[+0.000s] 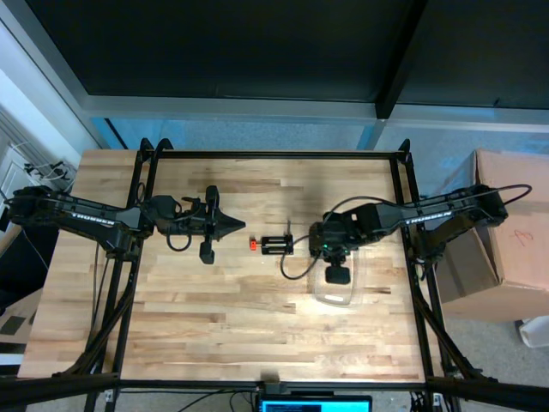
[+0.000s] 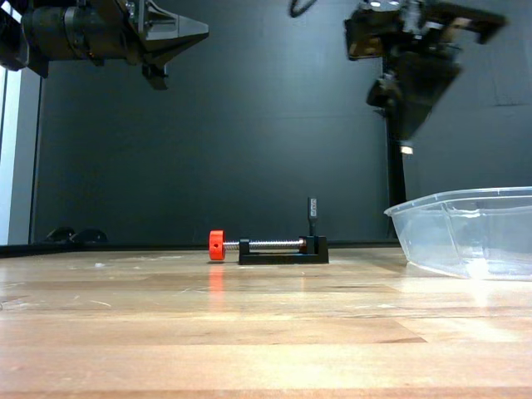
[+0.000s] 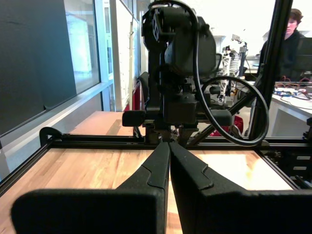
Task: Remove the USB-C connector from the USB-C receptacle and place in the container
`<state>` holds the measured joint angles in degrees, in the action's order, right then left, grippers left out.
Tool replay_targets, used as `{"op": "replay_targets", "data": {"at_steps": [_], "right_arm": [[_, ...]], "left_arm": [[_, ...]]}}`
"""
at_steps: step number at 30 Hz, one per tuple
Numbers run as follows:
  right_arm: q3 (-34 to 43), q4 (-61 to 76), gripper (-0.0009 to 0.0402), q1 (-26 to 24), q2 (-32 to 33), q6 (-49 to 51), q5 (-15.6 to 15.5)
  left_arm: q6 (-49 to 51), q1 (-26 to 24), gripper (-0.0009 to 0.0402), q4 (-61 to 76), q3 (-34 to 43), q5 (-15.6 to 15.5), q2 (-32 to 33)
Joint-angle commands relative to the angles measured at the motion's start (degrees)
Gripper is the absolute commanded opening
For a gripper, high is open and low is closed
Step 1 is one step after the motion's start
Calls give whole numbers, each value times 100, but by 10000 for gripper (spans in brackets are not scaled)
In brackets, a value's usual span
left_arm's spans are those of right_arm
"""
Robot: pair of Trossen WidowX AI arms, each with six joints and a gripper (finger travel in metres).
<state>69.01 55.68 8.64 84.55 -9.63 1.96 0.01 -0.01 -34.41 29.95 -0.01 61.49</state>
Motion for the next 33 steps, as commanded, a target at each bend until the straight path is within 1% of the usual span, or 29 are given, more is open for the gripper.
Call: {"op": "replay_targets", "data": {"at_steps": [1,5,12,16,19,22,29,33], "right_arm": [[-319,-22,0,87,-195,-96,2],[-682,-92,0,208,-385,-260,-4],[-1108,-304,0,466,-411,-496,-11],[-1355,-616,0,544,-411,-643,-166],[-1517,-813,9,575,-411,-675,-192],[-1641,-1001,41,592,-411,-750,-192],[-1668,-1056,162,623,-411,-855,-190],[-1659,-1054,214,629,-411,-901,-149]], "left_arm": [[0,0,0,9,0,0,0],[0,2,0,7,0,-2,0],[0,0,0,7,0,0,0],[0,2,0,9,0,0,0],[0,0,0,9,0,0,0],[0,0,0,9,0,0,0],[0,0,0,9,0,0,0],[0,0,0,9,0,0,0]]}}
